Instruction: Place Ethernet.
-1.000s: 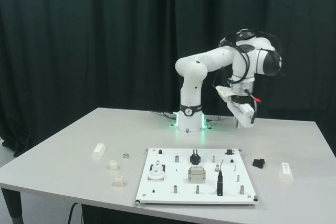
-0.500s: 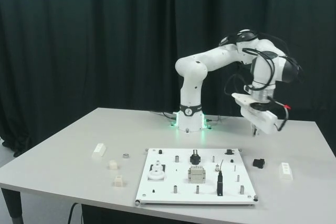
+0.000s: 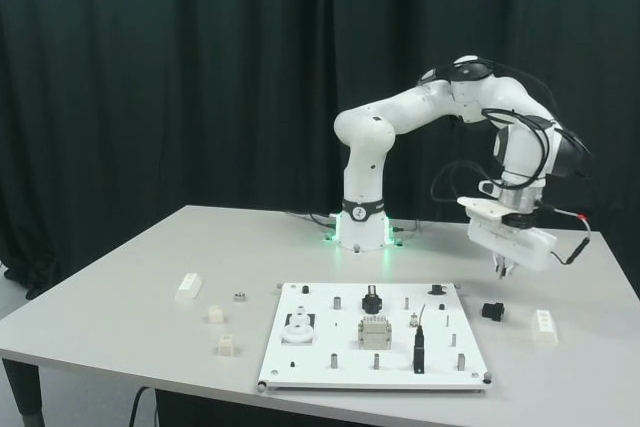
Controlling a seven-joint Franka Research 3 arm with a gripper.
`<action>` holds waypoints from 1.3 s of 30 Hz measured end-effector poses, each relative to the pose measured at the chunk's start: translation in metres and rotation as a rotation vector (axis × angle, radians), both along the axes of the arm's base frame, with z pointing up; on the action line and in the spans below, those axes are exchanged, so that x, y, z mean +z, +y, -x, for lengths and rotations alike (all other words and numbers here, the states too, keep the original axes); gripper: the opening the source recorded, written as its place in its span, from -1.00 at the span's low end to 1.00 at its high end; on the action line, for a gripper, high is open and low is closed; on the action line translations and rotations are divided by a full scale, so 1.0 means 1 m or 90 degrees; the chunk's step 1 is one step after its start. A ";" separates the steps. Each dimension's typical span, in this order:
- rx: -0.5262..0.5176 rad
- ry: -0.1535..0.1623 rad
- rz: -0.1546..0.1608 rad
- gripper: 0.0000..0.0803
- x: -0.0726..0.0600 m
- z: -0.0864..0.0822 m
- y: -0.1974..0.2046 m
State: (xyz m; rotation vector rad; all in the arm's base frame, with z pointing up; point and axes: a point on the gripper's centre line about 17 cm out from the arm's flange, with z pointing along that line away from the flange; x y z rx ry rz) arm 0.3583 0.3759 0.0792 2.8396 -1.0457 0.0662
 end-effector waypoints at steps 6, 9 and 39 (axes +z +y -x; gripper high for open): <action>0.031 -0.009 -0.010 -0.80 -0.008 -0.002 0.011; 0.038 -0.015 -0.015 -0.80 -0.011 -0.003 0.016; 0.049 -0.055 -0.050 0.98 -0.031 -0.009 0.025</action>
